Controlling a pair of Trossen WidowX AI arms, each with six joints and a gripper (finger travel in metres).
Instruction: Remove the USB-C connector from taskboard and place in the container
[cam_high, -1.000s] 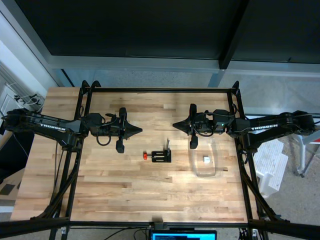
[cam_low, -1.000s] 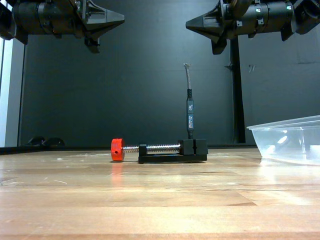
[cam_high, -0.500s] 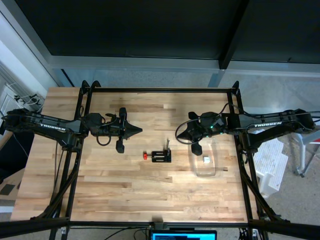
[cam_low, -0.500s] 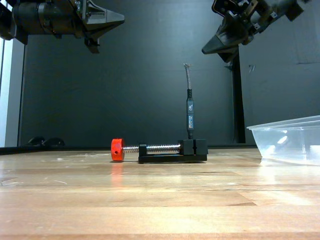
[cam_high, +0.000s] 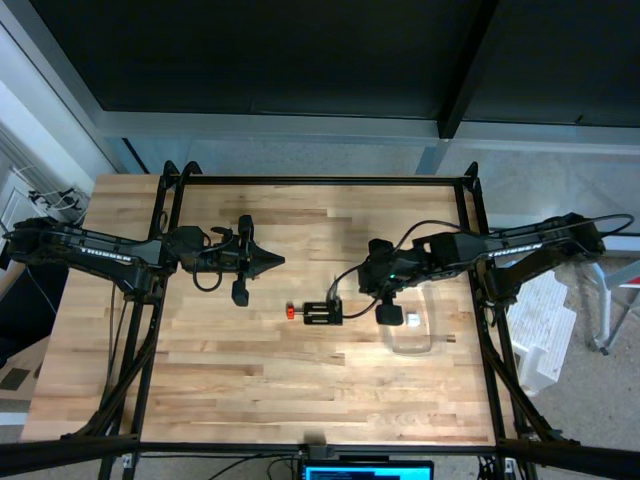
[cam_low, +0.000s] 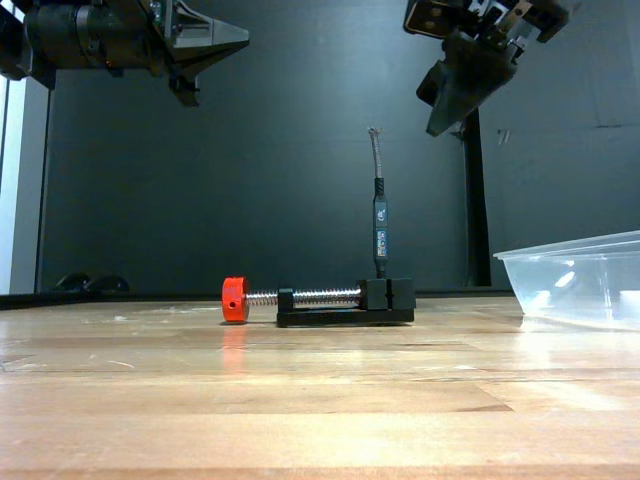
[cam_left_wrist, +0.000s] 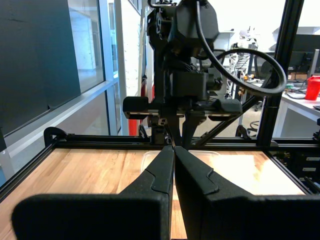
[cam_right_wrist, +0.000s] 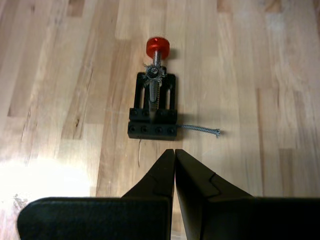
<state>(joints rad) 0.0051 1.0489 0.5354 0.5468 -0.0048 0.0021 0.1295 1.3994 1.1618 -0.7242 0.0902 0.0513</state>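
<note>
The wooden surface (cam_high: 250, 380) is carrying the container (cam_low: 570, 262) at right. Both claws are hanging high, pressed together: the left claw (cam_left_wrist: 174, 148) at left, the right claw (cam_right_wrist: 174, 151) just right of the central taskboard (cam_high: 322, 312). Only the low view is showing the USB-C connector (cam_low: 380, 230) standing upright in it.

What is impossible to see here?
- USB-C connector: plug end, low view, sunk in the taskboard.
- Container: low view, cut by the right edge; left wrist view, behind the shut left tool, raised at left.
- Right tool, shut, above right of the connector: partly cut by low view's top edge.
</note>
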